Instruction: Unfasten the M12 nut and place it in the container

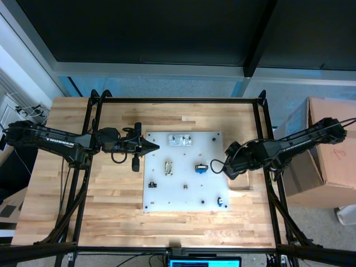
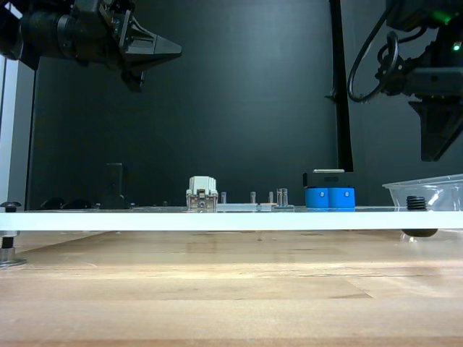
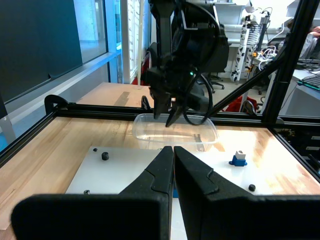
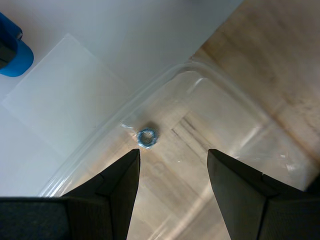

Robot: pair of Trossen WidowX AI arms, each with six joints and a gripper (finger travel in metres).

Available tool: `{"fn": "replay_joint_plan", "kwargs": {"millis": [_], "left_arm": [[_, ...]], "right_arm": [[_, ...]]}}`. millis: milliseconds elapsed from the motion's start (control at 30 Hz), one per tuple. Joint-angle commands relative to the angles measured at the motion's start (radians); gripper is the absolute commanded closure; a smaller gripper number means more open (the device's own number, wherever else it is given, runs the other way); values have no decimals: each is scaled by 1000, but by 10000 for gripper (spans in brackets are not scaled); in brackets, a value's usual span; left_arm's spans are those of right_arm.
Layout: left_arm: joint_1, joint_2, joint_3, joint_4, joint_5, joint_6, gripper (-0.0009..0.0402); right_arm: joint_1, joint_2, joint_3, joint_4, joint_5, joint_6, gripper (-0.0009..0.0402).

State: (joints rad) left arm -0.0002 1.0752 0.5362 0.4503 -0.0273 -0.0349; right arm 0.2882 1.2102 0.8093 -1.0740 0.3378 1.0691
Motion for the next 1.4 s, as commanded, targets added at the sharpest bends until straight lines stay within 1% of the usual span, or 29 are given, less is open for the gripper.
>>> {"fn": "replay_joint_plan", "kwargs": {"millis": [33,100,233,367,467,733,867,1400], "left_arm": [[0,0,0,0,0,0,393],[0,0,0,0,0,0,393],[0,0,0,0,0,0,393],[0,0,0,1,0,0,393],[0,0,0,1,0,0,393],[0,0,0,0,0,0,393],[0,0,0,1,0,0,393],[0,0,0,0,0,0,393]], "right_arm": [[-7,32,-28,52,-45,-1,208],[-14,50,-49,79,-72,-4,208],[-36,74,-86,137,-105,-61,208],[-60,92,-109,210,-108,-116,208],[-74,116,-124,273,-131,-140,208],[-76,173,-164,340,-121,-139,208],[-77,173,-184,364,-122,-139,208],[-77,170,-175,360,-126,-140,208]]}}
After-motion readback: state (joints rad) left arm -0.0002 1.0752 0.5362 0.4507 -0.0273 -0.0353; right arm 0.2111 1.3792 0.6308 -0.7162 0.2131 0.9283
